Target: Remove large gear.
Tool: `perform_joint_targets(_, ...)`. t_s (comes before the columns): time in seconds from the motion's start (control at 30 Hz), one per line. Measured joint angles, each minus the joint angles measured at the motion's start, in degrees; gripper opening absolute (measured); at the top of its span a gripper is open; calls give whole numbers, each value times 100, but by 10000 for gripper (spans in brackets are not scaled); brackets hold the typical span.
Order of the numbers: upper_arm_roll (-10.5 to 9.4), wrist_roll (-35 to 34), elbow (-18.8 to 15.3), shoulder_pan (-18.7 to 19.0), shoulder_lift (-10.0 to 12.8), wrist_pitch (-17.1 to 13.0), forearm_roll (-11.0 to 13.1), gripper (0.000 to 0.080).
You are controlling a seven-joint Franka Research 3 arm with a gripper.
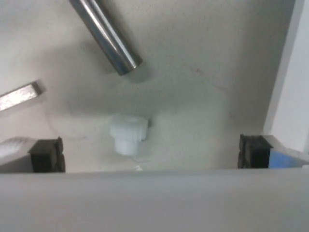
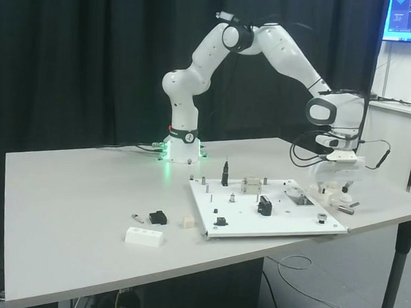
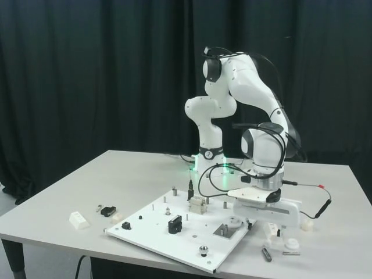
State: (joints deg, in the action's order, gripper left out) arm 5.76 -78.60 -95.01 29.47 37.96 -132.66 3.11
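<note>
- While the white arm [image 3: 244, 93] reaches out from its base at the back of the grey bench [image 2: 74, 189], its claw [image 1: 149, 152] hangs low over bare bench surface just beyond the white assembly board's [image 3: 174, 241] far corner, away from the arm's base.
- Seen from the wrist, the 2 black fingertips [image 1: 47, 154] stand wide apart, with nothing held between them.
- Between those fingertips, a small white stepped gear [image 1: 128, 134] lies on the bench, clear of both pads and off the board.
- Whether this is the large gear, I cannot tell.
- Near the same gear in the wrist view lie a round metal rod [image 1: 107, 36] and a flat metal bar [image 1: 19, 95], both resting on the bench.
- Beside the board's near edge sit a white block [image 2: 145, 236], a black part [image 2: 158, 217] and a small pale cube [image 2: 187, 221].
- On the board stand several pegs and a black fixture [image 2: 264, 206].
</note>
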Motion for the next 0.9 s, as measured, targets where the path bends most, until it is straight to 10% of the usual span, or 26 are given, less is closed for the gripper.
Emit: perform_joint_targets(0.9, 11, 0, 135, 0, -30, 262, 0, 800)
